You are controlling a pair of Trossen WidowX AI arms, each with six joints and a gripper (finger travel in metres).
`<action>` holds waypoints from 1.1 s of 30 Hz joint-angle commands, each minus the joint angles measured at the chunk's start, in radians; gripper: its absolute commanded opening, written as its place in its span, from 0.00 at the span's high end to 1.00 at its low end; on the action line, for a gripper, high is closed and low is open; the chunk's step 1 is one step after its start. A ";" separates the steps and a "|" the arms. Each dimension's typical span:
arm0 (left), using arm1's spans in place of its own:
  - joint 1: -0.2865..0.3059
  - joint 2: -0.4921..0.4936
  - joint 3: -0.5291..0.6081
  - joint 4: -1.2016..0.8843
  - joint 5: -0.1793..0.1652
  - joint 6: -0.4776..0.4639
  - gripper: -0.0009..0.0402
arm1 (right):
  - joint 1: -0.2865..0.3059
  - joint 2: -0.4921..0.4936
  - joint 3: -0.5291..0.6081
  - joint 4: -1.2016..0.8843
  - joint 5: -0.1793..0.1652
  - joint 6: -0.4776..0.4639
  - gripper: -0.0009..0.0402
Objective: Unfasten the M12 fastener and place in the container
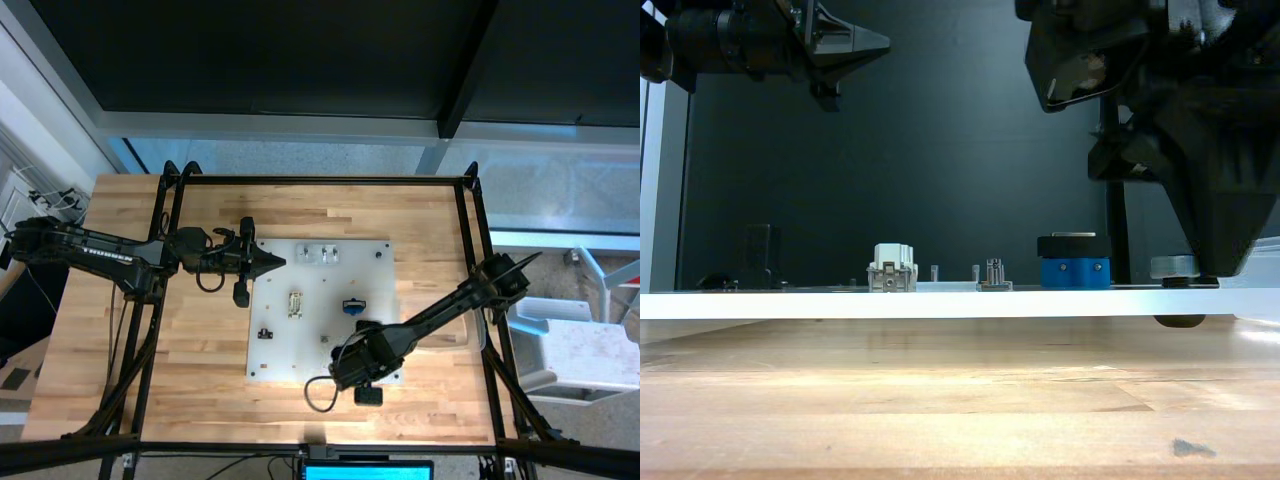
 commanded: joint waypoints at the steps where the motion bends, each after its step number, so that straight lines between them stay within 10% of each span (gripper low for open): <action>1: 0.000 0.000 0.000 0.000 0.000 0.000 0.98 | -0.002 -0.002 0.039 -0.146 0.229 0.109 0.98; 7: 0.000 0.000 0.000 0.001 0.000 0.000 0.98 | 0.000 -0.013 0.057 -0.166 0.225 0.139 0.98; 18: 0.000 0.000 0.000 -0.001 0.000 0.000 0.98 | 0.005 -0.016 0.117 -0.168 0.072 0.174 0.98; 29: 0.000 0.000 0.000 -0.001 0.000 0.000 0.98 | 0.008 0.001 0.120 -0.085 -0.208 0.002 0.98; 33: 0.000 0.000 0.000 -0.001 0.000 0.000 0.98 | 0.008 0.002 0.073 -0.011 -0.209 -0.025 0.98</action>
